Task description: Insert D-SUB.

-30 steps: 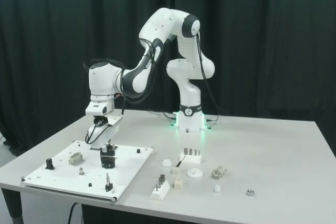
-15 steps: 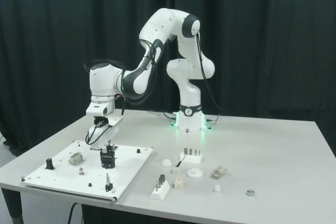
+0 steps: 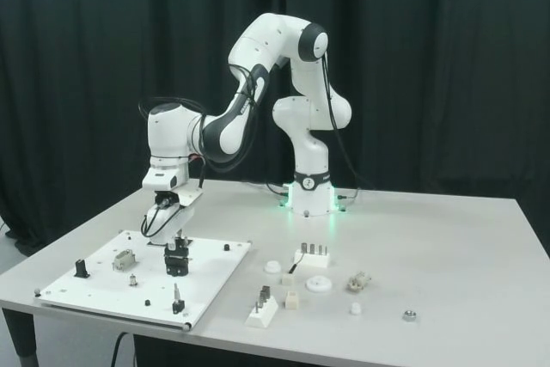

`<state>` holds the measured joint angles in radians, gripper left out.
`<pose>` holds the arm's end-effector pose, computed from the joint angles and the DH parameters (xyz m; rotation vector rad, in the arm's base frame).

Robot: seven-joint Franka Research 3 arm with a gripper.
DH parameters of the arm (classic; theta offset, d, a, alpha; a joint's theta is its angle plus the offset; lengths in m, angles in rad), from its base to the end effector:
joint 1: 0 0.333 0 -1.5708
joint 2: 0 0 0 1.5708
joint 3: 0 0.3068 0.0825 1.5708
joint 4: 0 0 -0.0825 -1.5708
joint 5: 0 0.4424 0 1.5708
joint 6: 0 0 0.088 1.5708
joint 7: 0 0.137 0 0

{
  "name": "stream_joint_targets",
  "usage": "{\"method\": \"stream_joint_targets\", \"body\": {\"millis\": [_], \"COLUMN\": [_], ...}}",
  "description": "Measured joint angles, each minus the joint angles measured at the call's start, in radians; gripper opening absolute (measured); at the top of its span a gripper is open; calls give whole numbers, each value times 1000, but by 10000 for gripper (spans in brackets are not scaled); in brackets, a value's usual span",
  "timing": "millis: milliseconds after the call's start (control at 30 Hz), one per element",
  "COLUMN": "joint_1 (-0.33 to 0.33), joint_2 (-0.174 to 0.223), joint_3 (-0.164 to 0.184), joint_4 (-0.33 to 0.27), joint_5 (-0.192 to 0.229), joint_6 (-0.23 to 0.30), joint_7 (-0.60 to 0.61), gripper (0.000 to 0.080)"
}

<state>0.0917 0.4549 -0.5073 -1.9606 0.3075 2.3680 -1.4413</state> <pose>0.6028 -0.2572 0.1906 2.8418 1.2902 0.0270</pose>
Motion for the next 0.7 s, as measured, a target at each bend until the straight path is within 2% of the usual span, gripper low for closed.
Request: {"method": "stream_joint_targets", "body": {"millis": [700], "joint_1": [0], "joint_2": [0], "joint_3": [0], "joint_4": [-3], "joint_5": [0], "joint_6": [8], "joint_7": [57], "gripper": [155]}}
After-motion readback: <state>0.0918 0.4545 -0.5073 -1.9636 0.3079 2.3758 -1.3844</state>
